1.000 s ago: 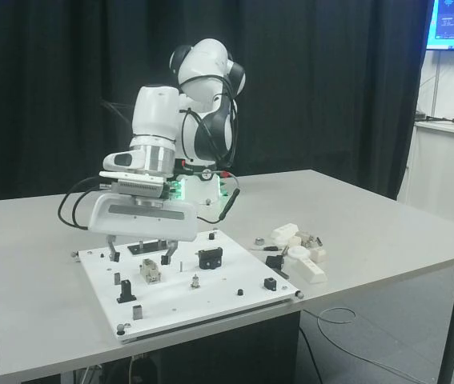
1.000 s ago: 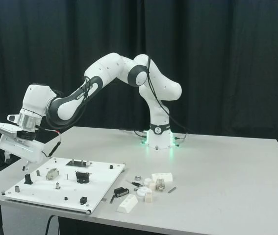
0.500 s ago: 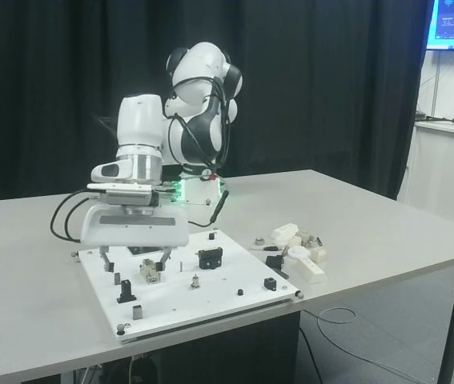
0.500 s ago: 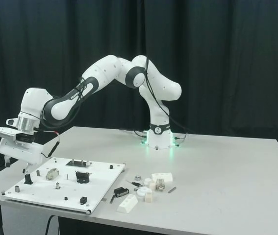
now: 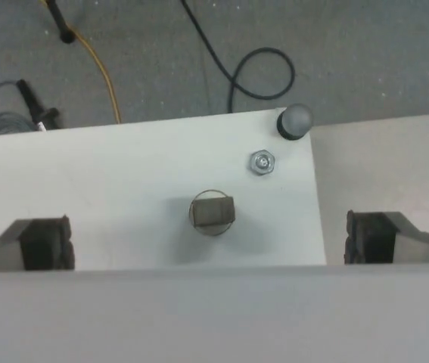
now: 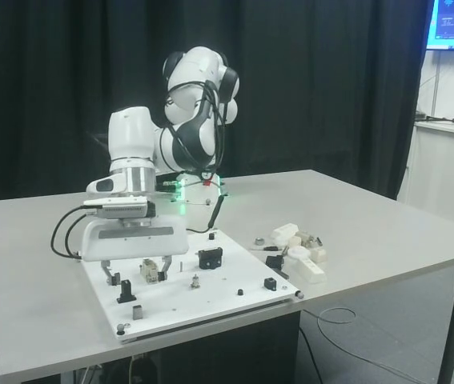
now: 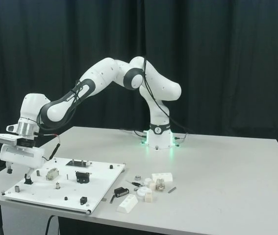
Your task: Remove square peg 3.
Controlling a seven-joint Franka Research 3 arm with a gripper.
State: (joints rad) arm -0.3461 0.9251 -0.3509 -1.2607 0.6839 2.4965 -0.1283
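I'm parked over the white board's (image 6: 210,296) near corner, since square peg 3 (image 5: 212,212) sits upright in its hole there, just beside a hex nut (image 5: 262,162). My gripper (image 5: 206,242) is spread wide w/ fingers straddling the peg, not touching, lined up to drop & pinch it.

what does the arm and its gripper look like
The arm has rounded white shells with black joints, and black cables run along it. Green light glows at its base. The gripper is a wide white block with two dark fingers ending in ribbed black pads.
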